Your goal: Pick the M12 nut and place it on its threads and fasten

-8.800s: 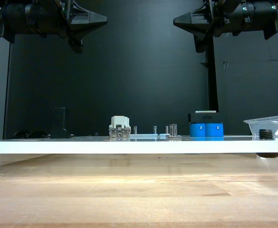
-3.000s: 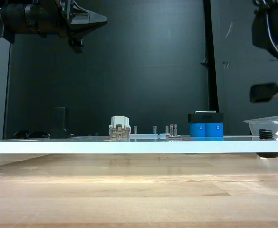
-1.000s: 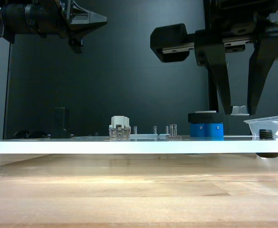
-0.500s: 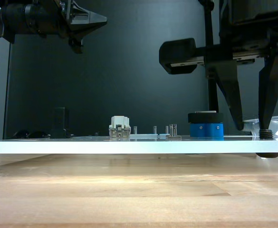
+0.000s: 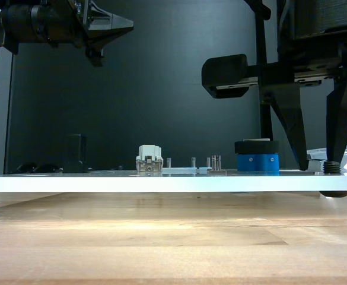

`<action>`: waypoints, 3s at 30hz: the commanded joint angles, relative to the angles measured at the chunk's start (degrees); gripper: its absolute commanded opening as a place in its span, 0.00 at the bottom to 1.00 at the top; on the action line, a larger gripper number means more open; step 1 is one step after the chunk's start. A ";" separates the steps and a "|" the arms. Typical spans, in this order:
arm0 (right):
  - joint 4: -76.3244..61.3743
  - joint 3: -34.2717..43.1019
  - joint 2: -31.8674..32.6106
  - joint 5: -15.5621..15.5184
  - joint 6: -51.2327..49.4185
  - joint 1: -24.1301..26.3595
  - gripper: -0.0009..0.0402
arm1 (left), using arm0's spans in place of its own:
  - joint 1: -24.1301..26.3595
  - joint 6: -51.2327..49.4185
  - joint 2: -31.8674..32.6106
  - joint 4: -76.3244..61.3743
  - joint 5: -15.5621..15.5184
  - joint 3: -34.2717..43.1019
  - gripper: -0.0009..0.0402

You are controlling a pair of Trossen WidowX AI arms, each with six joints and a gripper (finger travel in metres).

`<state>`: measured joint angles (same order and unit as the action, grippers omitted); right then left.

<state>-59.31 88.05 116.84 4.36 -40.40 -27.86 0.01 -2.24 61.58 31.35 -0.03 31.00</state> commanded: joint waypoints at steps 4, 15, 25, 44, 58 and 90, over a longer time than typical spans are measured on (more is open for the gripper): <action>0.74 -0.17 -0.04 0.02 9.01 0.00 0.02 | 0.00 0.00 0.02 0.02 0.00 0.00 0.02; 0.74 -0.33 -0.04 0.09 15.80 0.09 0.02 | 0.00 0.00 0.02 0.02 0.00 0.00 0.02; 0.76 -0.33 -0.04 0.07 22.82 0.11 0.02 | -0.02 0.00 0.02 0.02 0.00 0.00 0.02; 0.74 -0.33 -0.04 0.07 23.63 0.07 0.02 | 0.00 0.00 0.02 0.02 0.00 0.00 0.02; 0.72 -0.33 -0.33 0.07 26.64 0.07 0.02 | 0.00 0.00 0.00 0.02 0.00 0.00 0.02; -6.80 5.20 -5.64 -2.69 -6.67 -2.12 0.02 | -0.02 0.00 0.00 0.02 0.00 0.00 0.02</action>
<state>-66.19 93.21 111.15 1.83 -46.35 -29.85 0.01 -2.26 61.58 31.38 -0.05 30.98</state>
